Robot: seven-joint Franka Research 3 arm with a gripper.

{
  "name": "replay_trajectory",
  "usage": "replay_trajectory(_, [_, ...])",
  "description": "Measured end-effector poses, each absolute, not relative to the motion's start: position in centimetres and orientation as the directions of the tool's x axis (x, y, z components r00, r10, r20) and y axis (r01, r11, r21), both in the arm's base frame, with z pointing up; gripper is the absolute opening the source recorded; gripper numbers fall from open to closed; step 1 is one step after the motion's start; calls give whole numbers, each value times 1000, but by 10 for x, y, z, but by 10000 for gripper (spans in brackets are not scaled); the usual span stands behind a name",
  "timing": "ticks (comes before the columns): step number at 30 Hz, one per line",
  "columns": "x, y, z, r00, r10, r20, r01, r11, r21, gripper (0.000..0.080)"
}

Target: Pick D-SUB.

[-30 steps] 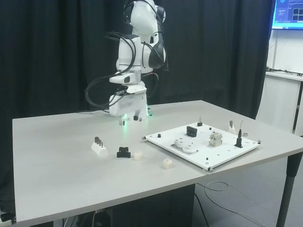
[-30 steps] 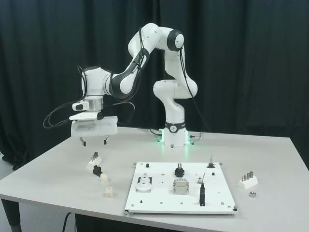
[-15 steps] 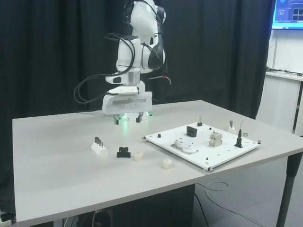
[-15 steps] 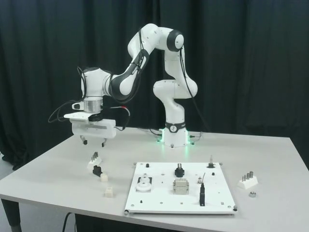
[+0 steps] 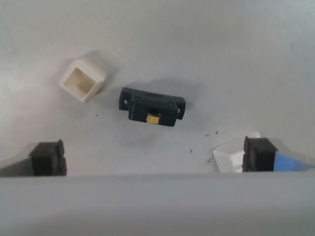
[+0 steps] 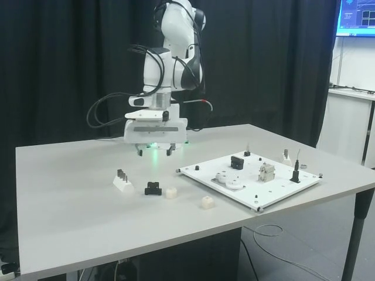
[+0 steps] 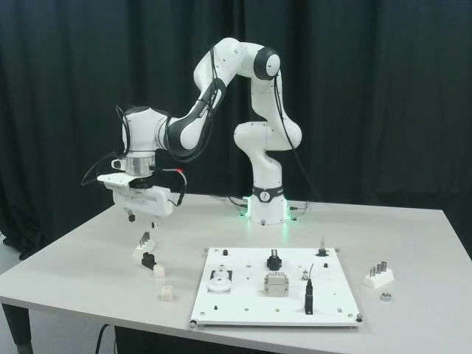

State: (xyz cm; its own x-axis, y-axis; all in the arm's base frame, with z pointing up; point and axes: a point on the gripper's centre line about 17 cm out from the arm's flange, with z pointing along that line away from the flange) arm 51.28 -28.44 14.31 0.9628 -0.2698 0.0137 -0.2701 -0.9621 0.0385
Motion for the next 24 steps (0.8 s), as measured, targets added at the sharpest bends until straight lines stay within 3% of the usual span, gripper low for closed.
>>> replay_trajectory(24, [513,-283,108,828,-561,8,-561,-828,3,800])
